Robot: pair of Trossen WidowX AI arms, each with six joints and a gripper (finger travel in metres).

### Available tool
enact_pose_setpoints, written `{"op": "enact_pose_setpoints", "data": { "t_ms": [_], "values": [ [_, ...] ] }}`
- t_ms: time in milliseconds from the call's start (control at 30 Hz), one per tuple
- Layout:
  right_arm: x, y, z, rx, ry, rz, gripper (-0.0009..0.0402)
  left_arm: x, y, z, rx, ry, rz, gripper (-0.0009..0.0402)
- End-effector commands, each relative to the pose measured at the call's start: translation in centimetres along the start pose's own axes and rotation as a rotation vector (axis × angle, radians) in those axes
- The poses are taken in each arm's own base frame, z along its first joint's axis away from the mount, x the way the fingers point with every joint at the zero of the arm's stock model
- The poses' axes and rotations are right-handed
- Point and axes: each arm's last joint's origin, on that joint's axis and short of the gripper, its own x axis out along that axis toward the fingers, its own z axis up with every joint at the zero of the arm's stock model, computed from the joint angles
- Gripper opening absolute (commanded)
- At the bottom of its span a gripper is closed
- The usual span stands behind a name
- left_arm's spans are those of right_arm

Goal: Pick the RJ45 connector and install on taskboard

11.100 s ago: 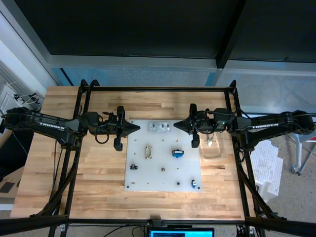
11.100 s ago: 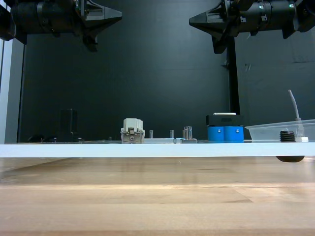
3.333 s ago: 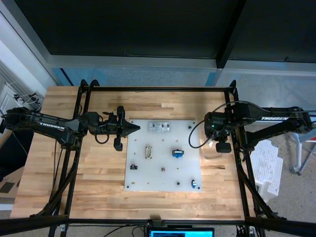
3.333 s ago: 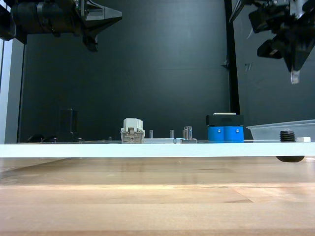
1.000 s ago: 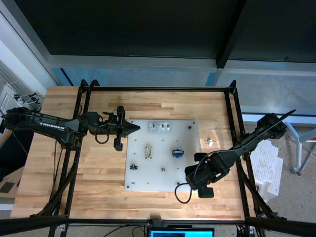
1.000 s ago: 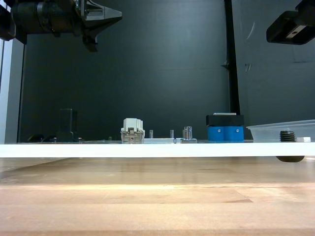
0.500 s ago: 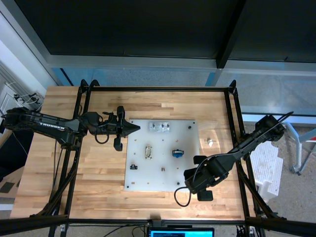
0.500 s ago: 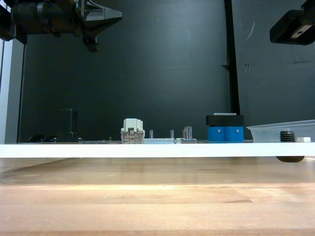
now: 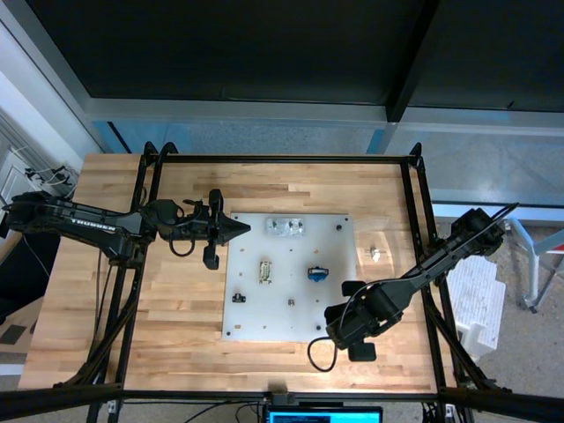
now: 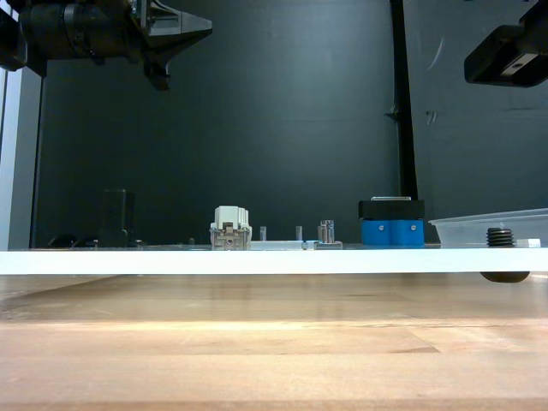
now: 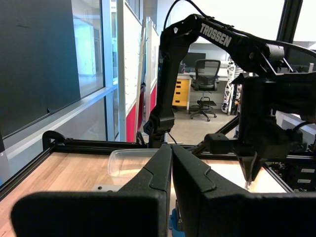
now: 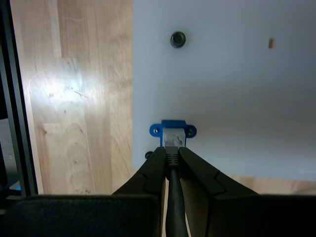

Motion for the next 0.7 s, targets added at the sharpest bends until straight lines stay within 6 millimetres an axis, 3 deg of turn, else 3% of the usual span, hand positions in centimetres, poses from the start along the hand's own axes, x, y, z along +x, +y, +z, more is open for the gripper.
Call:
{"op": "enact_pose_setpoints", "data": {
  "t_ms": [33,700],
  "values": [
    [0.10,0.00,-0.01,-0.005,0.005,-0.001,0.0000,0.00,0.00,0.02,0.000,-0.001,0.000,0.0000],
    [0.43,-0.14,-0.25,-0.004,0.016,-0.013,0.0000,0.00,0.00,0.02,0.000,-0.001,0.000,0.0000]
  ]
}}
